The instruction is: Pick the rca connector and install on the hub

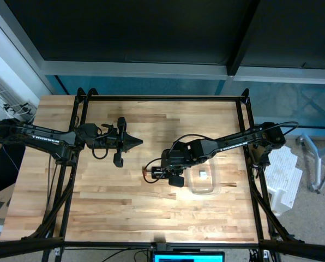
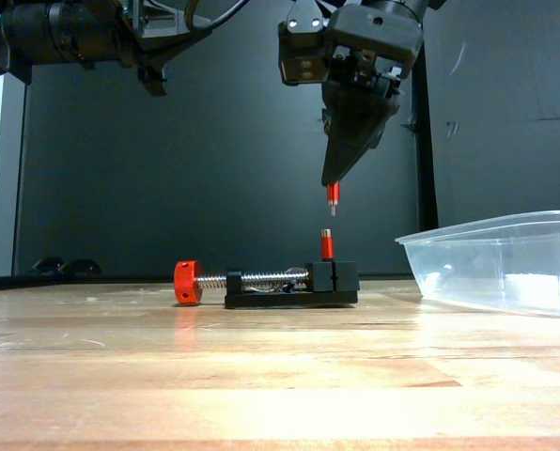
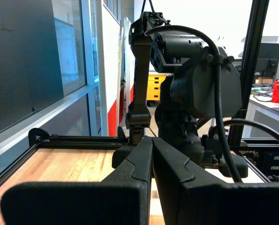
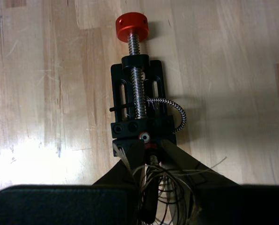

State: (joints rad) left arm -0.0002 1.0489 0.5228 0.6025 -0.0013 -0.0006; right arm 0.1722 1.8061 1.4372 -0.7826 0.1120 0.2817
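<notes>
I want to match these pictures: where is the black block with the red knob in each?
High view: the hub, middle of the table, under the right tool.
Low view: on the table below that tool, which grips the rca connector.
Left wrist view: absent; the shut left tool hangs over the table's left.
Right wrist view: just past its tool's tips.
Shared landmark: its red knob.

The small red, silver-tipped rca connector (image 2: 333, 197) sits at the tip of the black right gripper (image 2: 332, 178). Below is the black rectangular hub (image 2: 289, 282) with a red round knob (image 2: 187, 282), silver threaded screw (image 2: 252, 278) and black-and-white braided cord (image 4: 174, 110). The black left gripper (image 1: 134, 142) is at far left over the pale, streaky-grained wooden table (image 1: 124, 207). On the right, a clear plastic tray (image 2: 468, 268) holds a white square piece (image 1: 204, 174).
</notes>
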